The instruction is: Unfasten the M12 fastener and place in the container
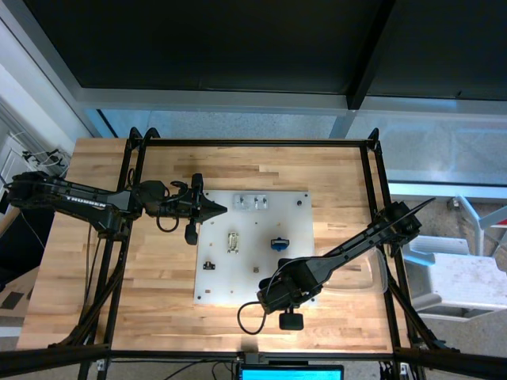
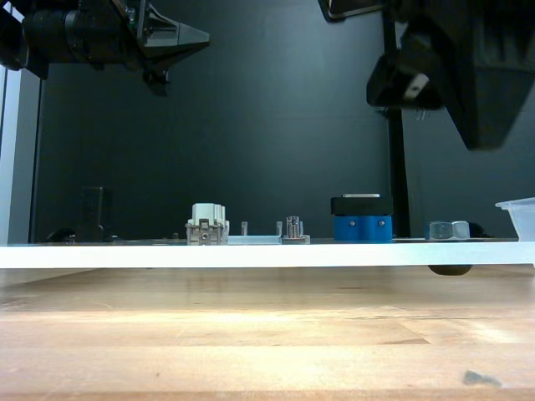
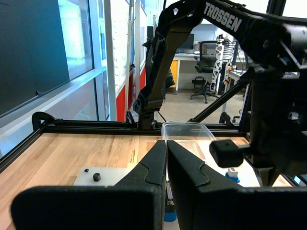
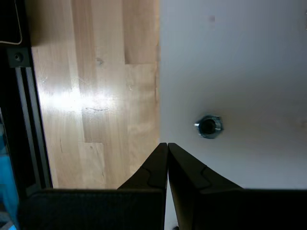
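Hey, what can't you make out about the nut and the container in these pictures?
- High view: the right arm covers the nut; the right gripper, shut and empty, hangs beside it.
- Low view: the frame edge cuts off the container; whether the nut is loose cannot be told.
- Left gripper, shut, hangs over the board's left edge, away from both.

Container (image 2: pixel 522 219) half beyond low view's edge

Through my right wrist camera I see the right gripper (image 4: pixel 167 145) with its fingers (image 4: pixel 154 173) pressed together and empty, tips over the white board (image 4: pixel 240 57) at its edge with the wooden table (image 4: pixel 96 96), the dark-centred silver nut (image 4: pixel 208 126) near but apart.
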Motion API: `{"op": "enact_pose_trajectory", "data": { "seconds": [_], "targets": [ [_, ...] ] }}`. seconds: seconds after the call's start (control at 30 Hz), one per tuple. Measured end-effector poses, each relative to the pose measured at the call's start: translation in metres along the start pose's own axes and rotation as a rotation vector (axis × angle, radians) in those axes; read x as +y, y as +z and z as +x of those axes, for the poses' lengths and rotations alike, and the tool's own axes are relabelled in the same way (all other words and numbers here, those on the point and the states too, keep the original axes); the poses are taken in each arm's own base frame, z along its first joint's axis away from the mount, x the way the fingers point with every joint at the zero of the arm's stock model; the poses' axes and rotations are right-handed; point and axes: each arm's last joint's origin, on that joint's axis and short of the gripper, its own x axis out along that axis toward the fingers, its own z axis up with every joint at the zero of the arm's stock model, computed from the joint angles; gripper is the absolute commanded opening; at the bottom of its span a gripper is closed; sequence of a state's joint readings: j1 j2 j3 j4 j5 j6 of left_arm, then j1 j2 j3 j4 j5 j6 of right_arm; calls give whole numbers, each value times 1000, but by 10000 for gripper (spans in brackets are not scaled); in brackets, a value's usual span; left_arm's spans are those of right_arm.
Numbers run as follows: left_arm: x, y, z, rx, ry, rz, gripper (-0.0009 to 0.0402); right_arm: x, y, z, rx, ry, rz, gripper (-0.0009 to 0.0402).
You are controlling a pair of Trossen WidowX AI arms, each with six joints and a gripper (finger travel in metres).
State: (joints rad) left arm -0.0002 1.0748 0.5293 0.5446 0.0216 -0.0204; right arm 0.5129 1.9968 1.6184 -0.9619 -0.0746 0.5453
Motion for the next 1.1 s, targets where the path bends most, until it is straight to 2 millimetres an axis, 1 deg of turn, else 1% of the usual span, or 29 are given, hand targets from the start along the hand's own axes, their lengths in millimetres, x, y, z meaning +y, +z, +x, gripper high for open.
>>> {"op": "enact_pose_trajectory", "data": {
  "seconds": [0.17,0.33,1.1],
  "targets": [
    [0,0,0,0,0,0,0,-4,-5,16,6,24,13,0],
    [0,0,0,0,0,0,0,-8,-8,26,7,23,20,0],
    [0,0,0,0,0,0,0,-14,-9,31,-26,-52,36,0]
  ]
}}
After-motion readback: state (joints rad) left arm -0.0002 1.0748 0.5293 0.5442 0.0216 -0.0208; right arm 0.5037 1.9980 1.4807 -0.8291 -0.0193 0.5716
